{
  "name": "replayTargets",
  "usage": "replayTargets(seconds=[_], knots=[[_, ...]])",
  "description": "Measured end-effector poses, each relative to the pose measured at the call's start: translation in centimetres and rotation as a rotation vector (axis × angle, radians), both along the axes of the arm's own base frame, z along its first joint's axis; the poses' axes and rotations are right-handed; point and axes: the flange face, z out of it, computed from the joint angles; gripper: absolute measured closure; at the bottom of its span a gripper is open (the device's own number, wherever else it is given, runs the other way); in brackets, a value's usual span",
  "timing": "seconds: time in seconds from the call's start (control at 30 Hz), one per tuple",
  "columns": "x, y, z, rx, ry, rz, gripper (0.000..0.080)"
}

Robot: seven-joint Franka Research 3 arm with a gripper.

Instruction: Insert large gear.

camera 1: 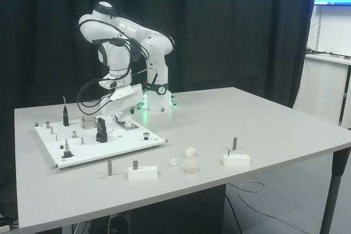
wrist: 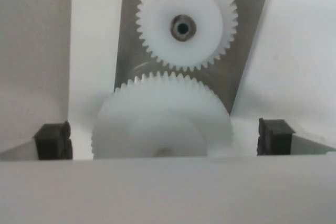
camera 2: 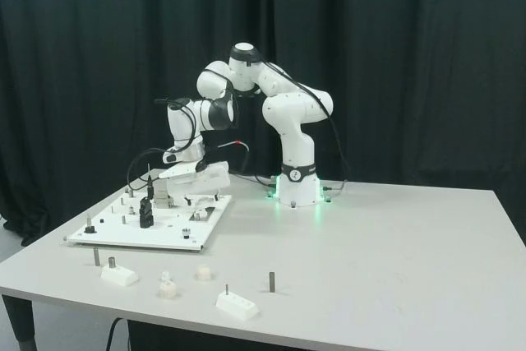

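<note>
Presently: pincer spread, black fingertips flanking large gear, untouching; gear flat, axis vertical, teeth beside mounted gear on grey plate.

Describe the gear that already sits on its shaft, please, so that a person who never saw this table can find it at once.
Start at the white board on the grey table, under the arm's tool. In the wrist view a grey metal plate lies there with two white gears. The mounted gear lies flat, whole, with a dark metal shaft in its centre; the nearer gear, between the black fingertips, shows none.
</note>
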Motion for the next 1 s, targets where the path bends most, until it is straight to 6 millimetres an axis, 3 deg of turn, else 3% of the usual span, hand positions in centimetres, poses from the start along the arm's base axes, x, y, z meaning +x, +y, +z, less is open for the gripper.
replayTargets(seconds=[0.57,1.0], knots=[[0.2,-0.6,2.5,-0.08,0.022,-0.134,0.0003],[-0.5,-1.5,2.8,-0.095,0.026,-0.197,0.0003]])
